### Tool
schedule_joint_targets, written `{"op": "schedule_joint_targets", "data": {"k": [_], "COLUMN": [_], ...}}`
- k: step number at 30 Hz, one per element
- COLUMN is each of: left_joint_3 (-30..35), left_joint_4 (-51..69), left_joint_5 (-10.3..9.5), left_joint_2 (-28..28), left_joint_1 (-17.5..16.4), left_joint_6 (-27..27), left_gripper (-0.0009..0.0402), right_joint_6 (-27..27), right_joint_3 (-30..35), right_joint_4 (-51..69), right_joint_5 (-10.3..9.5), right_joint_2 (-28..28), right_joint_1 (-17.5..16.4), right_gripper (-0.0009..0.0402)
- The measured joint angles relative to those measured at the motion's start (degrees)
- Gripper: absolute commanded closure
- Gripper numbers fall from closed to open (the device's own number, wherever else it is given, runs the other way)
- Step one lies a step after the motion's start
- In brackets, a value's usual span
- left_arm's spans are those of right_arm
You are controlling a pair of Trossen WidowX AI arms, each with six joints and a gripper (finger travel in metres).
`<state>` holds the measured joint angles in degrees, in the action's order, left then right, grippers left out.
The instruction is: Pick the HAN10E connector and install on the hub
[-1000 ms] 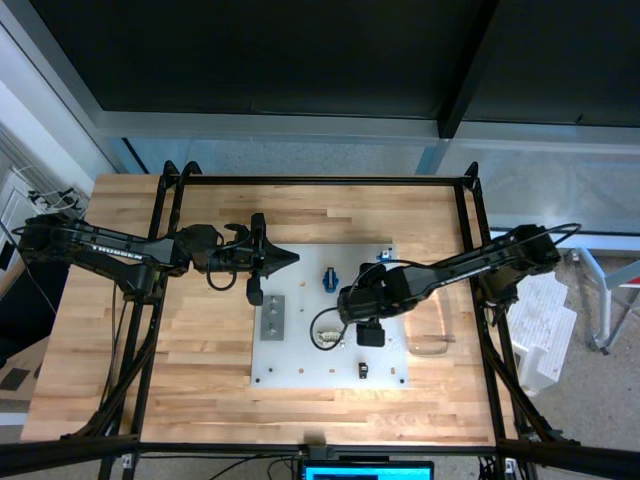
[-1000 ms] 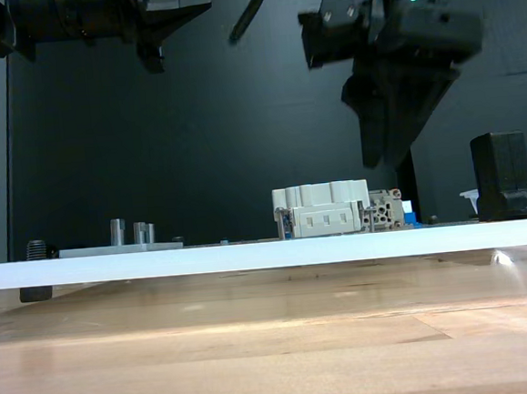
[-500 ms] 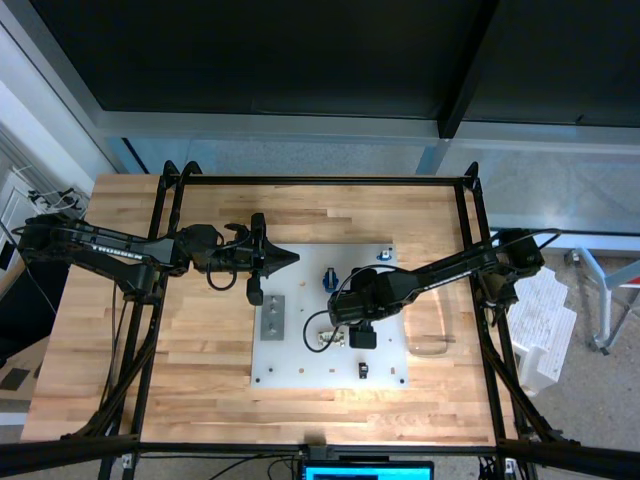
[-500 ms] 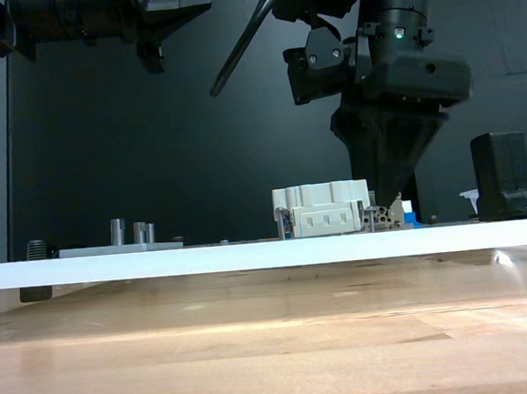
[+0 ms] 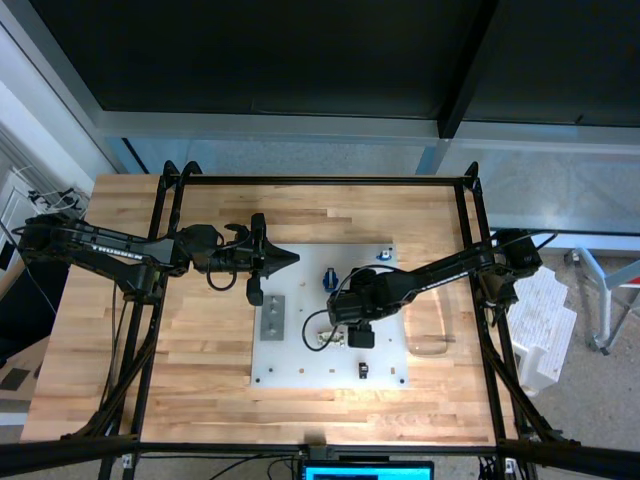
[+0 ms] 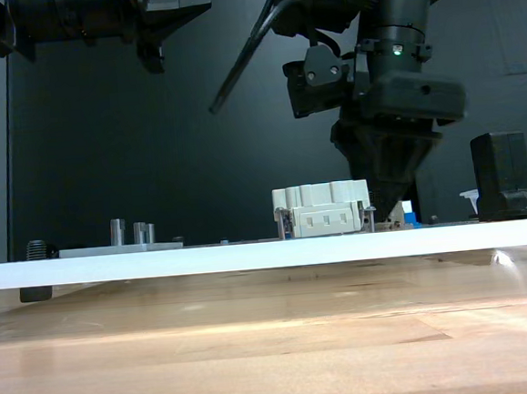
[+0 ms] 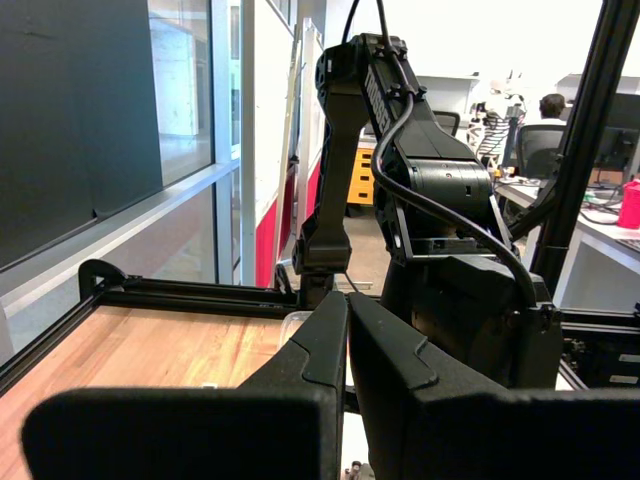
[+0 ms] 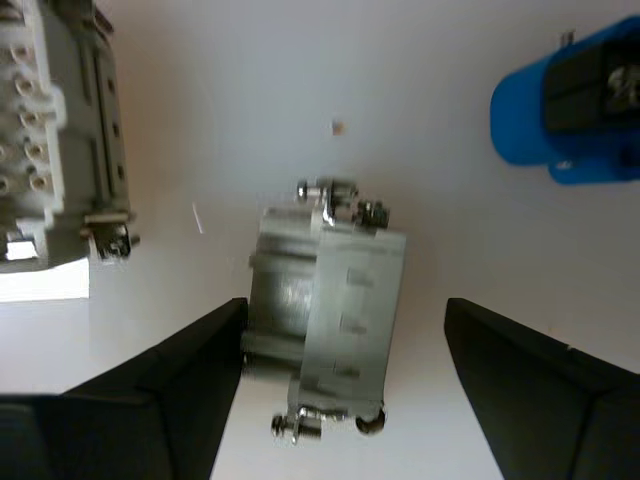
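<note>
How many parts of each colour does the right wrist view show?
Beige-grey plastic blocks: 2 (loose HAN10E connector within the open right gripper; bolted hub socket).
Blue plastic part: 1.
Total: 3.
Left gripper hangs shut, raised over the white plate's far left corner.

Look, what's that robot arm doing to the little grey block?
The right gripper is down at the white plate, open fingers either side of the HAN10E connector, which lies there unlifted. The hub sits close beside it. The left gripper hangs up high, fingers shut, doing nothing.
</note>
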<state>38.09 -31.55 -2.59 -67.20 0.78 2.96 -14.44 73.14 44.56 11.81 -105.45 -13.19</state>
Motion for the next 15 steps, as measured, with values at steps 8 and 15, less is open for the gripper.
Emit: {"op": "schedule_joint_targets", "data": {"k": [8, 15], "left_joint_3": [0.00, 0.02], "left_joint_4": [0.00, 0.00], "left_joint_5": [0.00, 0.00], "left_joint_2": [0.00, -0.02], "left_joint_1": [0.00, 0.00], "left_joint_6": [0.00, 0.00], "left_gripper": [0.0392, 0.0392], "right_joint_6": [0.09, 0.92], "right_joint_3": [-0.07, -0.07], "right_joint_4": [0.37, 0.09], "right_joint_5": [-0.90, -1.36], "right_joint_2": [0.00, 0.00], "right_joint_1": [-0.07, -0.07], "right_gripper": [0.0218, 0.0272]}}
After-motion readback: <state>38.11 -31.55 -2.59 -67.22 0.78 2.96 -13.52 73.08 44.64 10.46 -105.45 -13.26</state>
